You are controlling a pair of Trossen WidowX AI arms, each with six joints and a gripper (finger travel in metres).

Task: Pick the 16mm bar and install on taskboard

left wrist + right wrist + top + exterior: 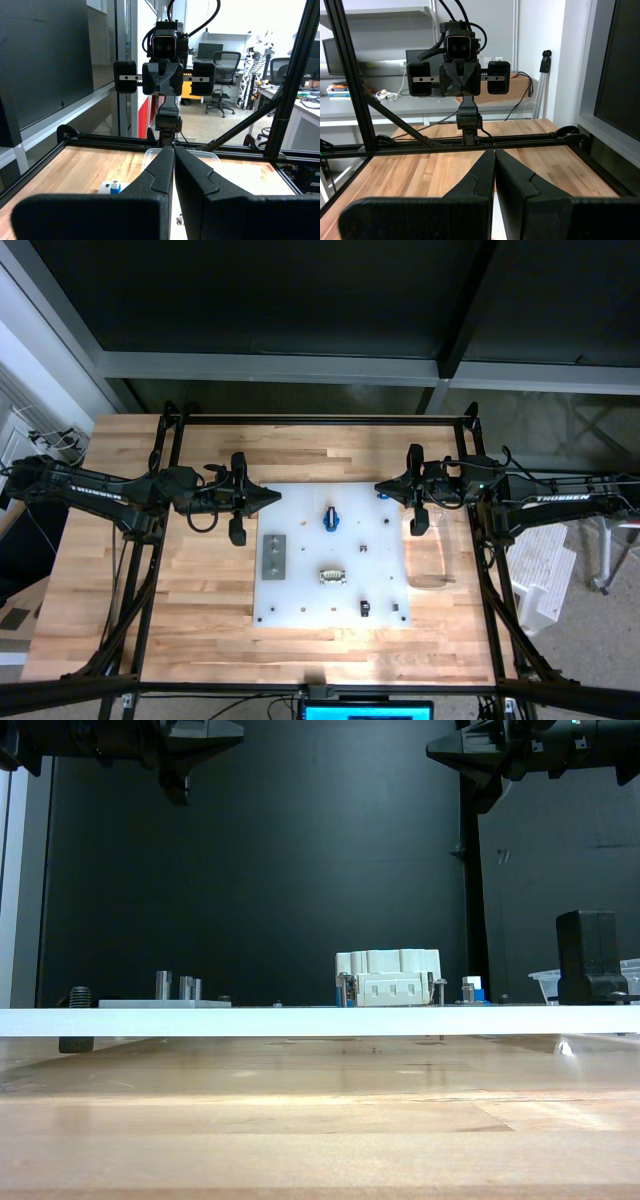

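Note:
The white taskboard (300, 600) lies mid-table. At its left side a grey holder plate (275, 558) carries short metal bars that stand upright (165, 984); I cannot tell which one is the 16mm bar. My left gripper (278, 497) hangs shut and empty high over the board's far left corner, pointing right. Facing it, my right gripper (378, 487) is shut and empty above the far right corner. Each wrist view shows closed fingertips (174, 150) (494, 152) with the opposite arm behind. In the low view both grippers (235, 732) (432, 750) are far above the board.
On the board sit a blue part (331, 518), a white connector (390, 975) and a black block (590, 955). A clear tray (432, 550) lies just right of the board. A black frame borders the wooden table (150, 620).

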